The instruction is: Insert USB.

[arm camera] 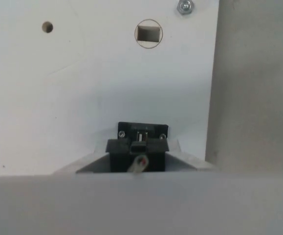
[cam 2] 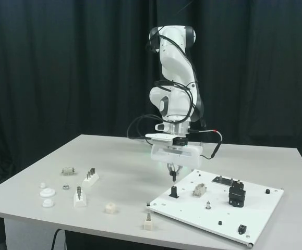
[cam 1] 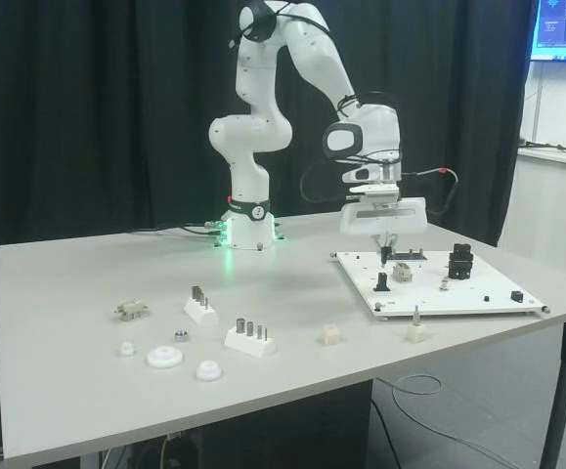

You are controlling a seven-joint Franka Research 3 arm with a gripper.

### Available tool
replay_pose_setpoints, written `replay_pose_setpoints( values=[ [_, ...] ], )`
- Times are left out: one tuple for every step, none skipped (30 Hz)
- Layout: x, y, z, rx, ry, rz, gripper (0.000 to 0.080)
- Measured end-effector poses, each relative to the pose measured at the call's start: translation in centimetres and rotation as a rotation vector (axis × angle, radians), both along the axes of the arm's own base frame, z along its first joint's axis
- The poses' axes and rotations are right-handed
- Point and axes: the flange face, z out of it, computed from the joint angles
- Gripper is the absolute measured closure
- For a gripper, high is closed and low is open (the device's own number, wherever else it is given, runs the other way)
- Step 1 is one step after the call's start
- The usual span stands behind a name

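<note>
The gripper [arm camera: 139, 164] pinches a small, light, rigid USB plug [arm camera: 138, 164] by its body, directly above the black socket [arm camera: 142, 134].

The white arm [cam 2: 174, 62] arches up, then folds down at frame centre; its claw [cam 2: 172, 174] points straight down.

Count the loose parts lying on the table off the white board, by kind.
Blocks with pegs: 3
Round white pieces: 3
Small cube: 1
Nut: 1
Small connector piece: 1
Total: 9
</note>
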Motion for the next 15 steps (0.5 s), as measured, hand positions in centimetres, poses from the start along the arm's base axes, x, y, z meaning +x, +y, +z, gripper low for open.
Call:
replay_pose_setpoints(
  values=[
    [0.00, 0.00, -0.02, 0.000, 0.000, 0.000, 0.0735],
    [0.00, -0.01, -0.05, 0.000, 0.000, 0.000, 0.0735],
    [0.01, -0.03, -0.08, 0.001, 0.001, 0.000, 0.0735],
    [0.01, -0.05, -0.12, 0.001, 0.001, -0.001, 0.0735],
    [0.02, -0.07, -0.16, 0.001, 0.001, -0.001, 0.0735],
    [0.02, -0.09, -0.21, 0.002, 0.002, -0.002, 0.0735],
    [0.03, -0.12, -0.25, 0.002, 0.002, -0.002, 0.0735],
    [0.04, -0.15, -0.30, 0.003, 0.002, -0.003, 0.0735],
    [0.05, -0.19, -0.33, 0.003, 0.002, -0.003, 0.0735],
    [0.07, -0.22, -0.37, 0.004, 0.001, -0.004, 0.0735],
    [0.09, -0.26, -0.40, 0.005, 0.001, -0.005, 0.0735],
    [0.10, -0.30, -0.43, 0.005, 0.000, -0.005, 0.0735],
    [0.12, -0.33, -0.45, 0.006, -0.001, -0.006, 0.0735],
    [0.14, -0.36, -0.48, 0.008, -0.002, -0.006, 0.0735],
    [0.17, -0.40, -0.51, 0.009, -0.004, -0.007, 0.0735]
  ],
)
